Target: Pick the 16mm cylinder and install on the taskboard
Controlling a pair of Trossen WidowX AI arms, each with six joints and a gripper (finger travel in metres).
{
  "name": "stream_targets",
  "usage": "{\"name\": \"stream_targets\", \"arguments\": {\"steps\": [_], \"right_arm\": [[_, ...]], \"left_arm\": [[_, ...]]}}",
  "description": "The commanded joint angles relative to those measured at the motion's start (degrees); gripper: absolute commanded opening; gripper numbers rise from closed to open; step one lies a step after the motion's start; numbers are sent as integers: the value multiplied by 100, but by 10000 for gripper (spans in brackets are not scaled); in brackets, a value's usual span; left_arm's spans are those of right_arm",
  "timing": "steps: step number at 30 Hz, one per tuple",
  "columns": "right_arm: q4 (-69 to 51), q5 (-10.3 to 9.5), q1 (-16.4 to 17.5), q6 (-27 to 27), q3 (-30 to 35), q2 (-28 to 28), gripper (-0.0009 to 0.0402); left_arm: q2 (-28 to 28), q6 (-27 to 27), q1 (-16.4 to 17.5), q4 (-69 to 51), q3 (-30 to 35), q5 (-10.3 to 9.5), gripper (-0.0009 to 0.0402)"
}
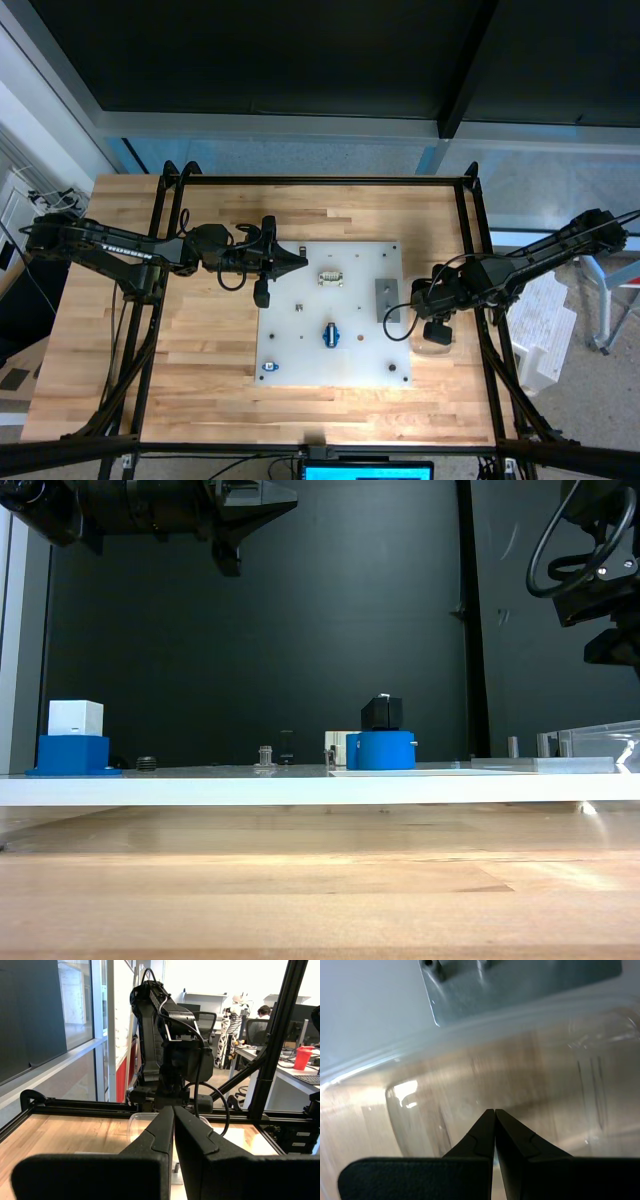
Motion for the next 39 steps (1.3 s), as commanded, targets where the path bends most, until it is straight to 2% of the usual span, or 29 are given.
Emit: {"name": "stream_targets", "arguments": {"steps": [1,3,15,27,31,39], "right_arm": [[-229,-50,9,0,92,-26,0],[-282,-144,17,-4,103,-83,0],[-476,-133,72,0,101,-669,0],[-745,-140,136,-109,101,-680,4],[-669,-136,144,-149,101,-680,33],[-651,-66,208,-308,101,-669,125]], "left_arm": [[0,2,0,0,2,0,0],[0,2,2,0,2,2,0],[0,2,0,0,2,0,0],[0,0,2,0,2,0,0],[0,0,0,0,2,0,0],[0,0,0,0,2,0,0]]}}
